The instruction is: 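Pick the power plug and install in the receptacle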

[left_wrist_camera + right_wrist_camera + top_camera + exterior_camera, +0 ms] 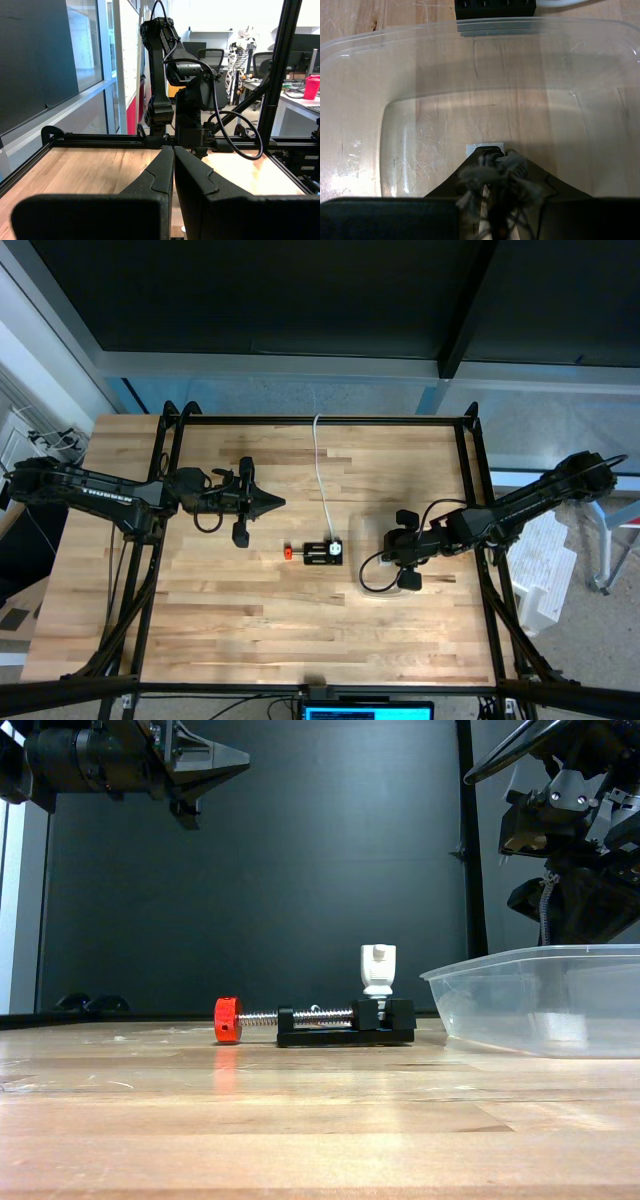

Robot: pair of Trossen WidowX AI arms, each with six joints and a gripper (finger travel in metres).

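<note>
My right gripper [490, 159] hangs inside the clear tray [365, 45], fingers pinched together right by the tiny white cube [476, 149]. The power plug I can't make out; I judge it's under my tips or between them. So: make sure the hold is on the plug and not the cube, lift clear of the rim, then line up squarely over the receptacle [378, 966], upright in its vise [345, 1024] beside the tray. Left gripper [270, 503] hovers clenched, well left of the vise.

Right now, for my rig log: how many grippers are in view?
2. The left gripper hovers high over the table at left; the right gripper points down into the clear tray.
</note>
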